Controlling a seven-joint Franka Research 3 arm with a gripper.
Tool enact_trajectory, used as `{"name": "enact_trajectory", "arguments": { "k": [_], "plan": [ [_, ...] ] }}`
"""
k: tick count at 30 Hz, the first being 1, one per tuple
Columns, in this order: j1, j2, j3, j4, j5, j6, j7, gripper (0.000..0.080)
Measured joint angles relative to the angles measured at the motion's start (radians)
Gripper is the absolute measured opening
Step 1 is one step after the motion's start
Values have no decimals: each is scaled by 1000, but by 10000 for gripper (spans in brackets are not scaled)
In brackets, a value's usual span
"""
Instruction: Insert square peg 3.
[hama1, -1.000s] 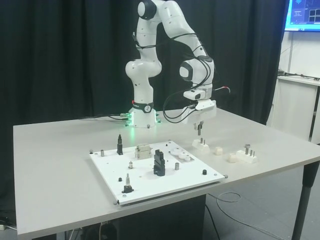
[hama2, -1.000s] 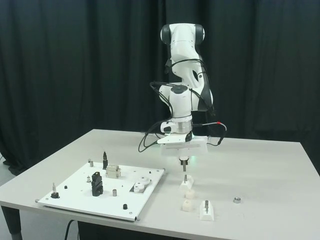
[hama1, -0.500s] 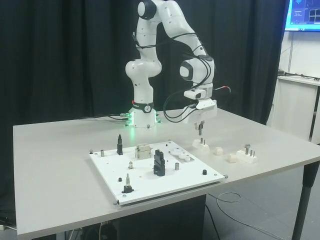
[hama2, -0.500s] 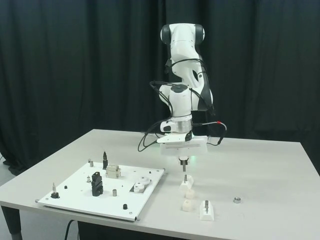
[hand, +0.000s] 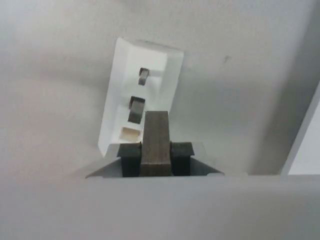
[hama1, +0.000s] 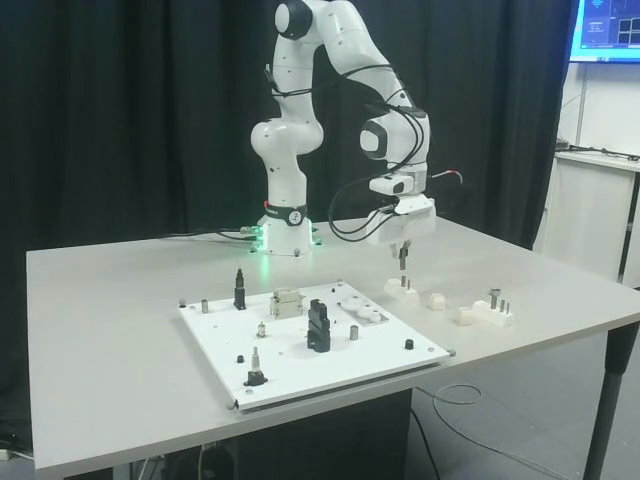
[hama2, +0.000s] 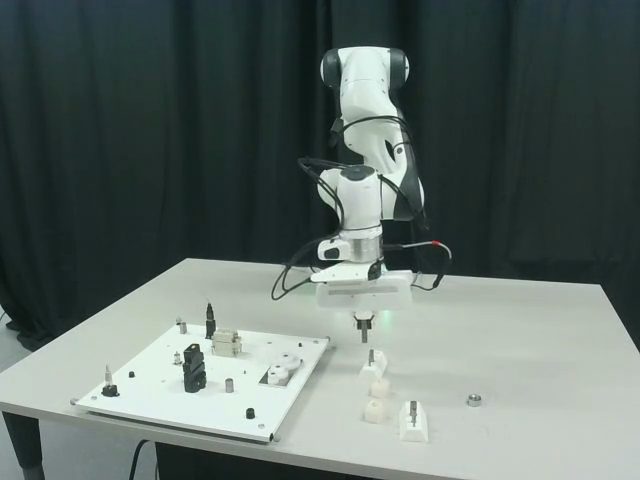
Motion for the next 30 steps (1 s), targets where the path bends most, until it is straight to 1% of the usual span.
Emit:
{"name": "enact_trajectory", "arguments": {
  "k": [4, 8, 10, 14, 18, 20, 25, 30],
  "plan": [
    [-3, 0, -10, 6, -10, 6, 10, 114],
    [-8, 0, -30, 12, -17, 19, 82, 114],
    [-11, -1, -45, 18, -35, 24, 120, 114],
    [-20, -5, -76, 33, -82, 27, 203, 114],
    [-34, -18, -101, 46, -125, 27, 255, 114],
    [-44, -27, -111, 52, -139, 27, 276, 114],
    [-76, -53, -129, 62, -166, 27, 348, 114],
    [-125, -80, -133, 72, -207, 27, 450, 114]
  ]
}}
